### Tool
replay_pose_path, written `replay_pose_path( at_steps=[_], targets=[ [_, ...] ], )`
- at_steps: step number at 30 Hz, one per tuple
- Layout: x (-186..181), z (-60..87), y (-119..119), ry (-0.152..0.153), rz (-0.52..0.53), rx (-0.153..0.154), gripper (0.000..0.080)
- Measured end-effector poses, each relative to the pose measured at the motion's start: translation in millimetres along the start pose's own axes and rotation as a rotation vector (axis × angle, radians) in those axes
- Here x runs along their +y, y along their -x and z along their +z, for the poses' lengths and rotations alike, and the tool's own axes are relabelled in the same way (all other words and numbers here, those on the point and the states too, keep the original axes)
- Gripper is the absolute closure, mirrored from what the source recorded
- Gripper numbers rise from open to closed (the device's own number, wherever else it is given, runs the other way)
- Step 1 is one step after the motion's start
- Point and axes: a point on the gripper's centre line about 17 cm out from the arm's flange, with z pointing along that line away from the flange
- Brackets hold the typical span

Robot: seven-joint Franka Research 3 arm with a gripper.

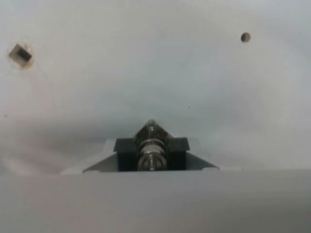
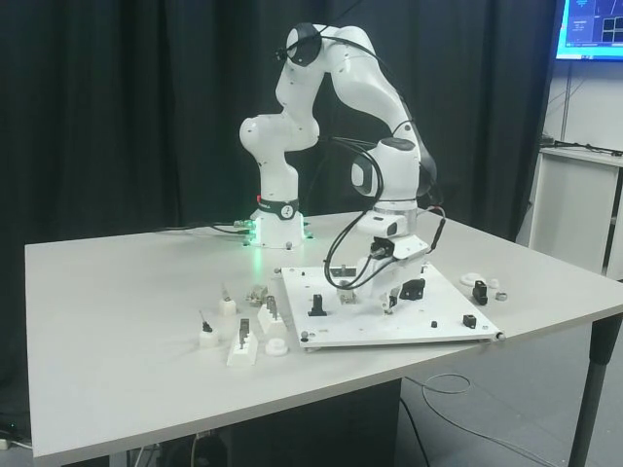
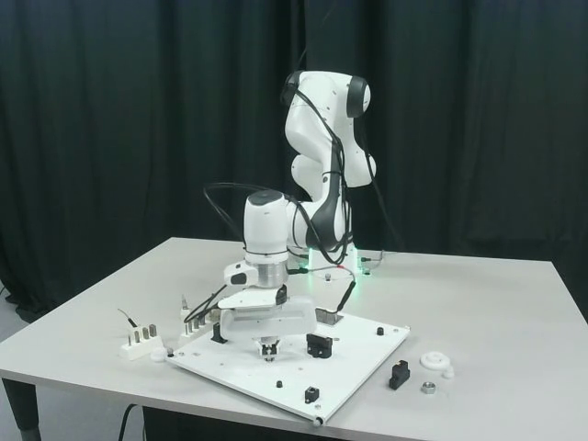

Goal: Insert BNC.

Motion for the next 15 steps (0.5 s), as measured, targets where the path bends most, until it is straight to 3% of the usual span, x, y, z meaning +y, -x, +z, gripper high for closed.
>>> replay_pose_path(
  at_steps=[15],
  targets=[
    [0.3, 0.0, 0.9, -0.020, -0.088, -0.029, 0.0682]
  ],
)
